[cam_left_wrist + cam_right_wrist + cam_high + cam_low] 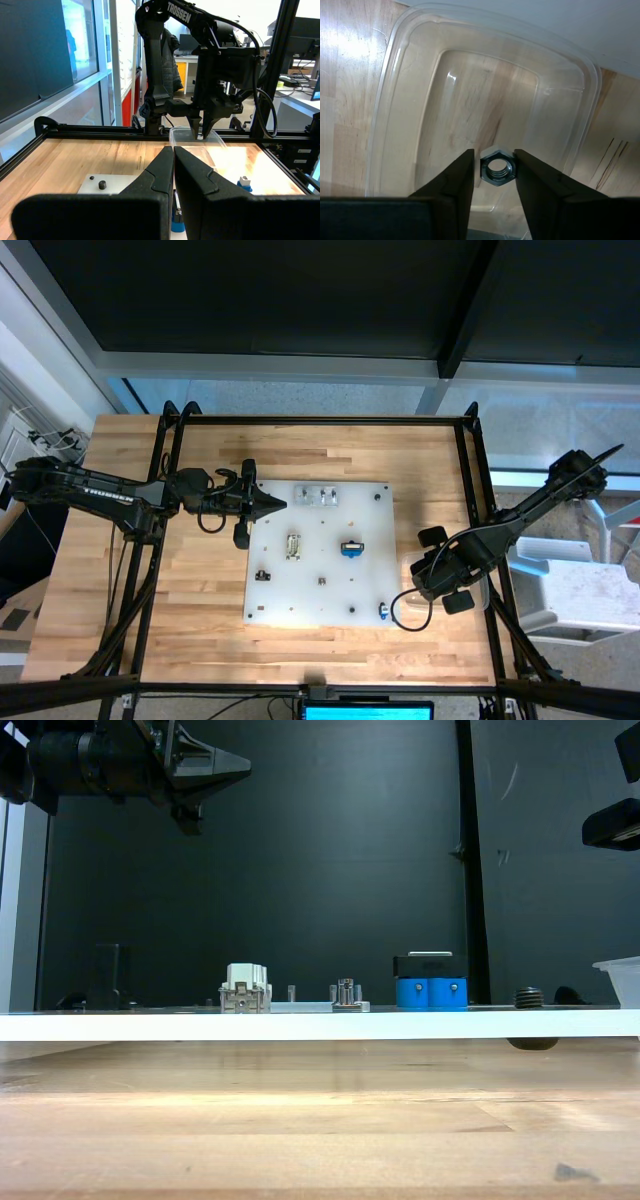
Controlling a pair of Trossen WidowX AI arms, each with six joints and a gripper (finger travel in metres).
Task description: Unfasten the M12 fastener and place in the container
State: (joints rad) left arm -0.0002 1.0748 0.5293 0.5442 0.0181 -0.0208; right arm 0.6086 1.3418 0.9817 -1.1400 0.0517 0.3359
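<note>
Small silver nut (pixel 486 170) off its stud, framed between the fingers of the right gripper (pixel 494 151), directly over the floor of the clear container (pixel 387 110); hard to tell whether resting on that floor or just above it. Fingers narrowly parted, with a pale sliver of gap on one side of the nut and no squeeze on it. Black ribbed stud (pixel 528 997) bare at the lower right of the low view, ribs showing, just left of the container's rim. In the high view, right gripper at the lower right of the frame, above the container and beside the right edge of the white board (pixel 300 590). Left gripper (pixel 280 504) at the middle left, raised over the board's left edge, fingers pressed closed on nothing. Wooden counter (pixel 150 570) beneath everything.
</note>
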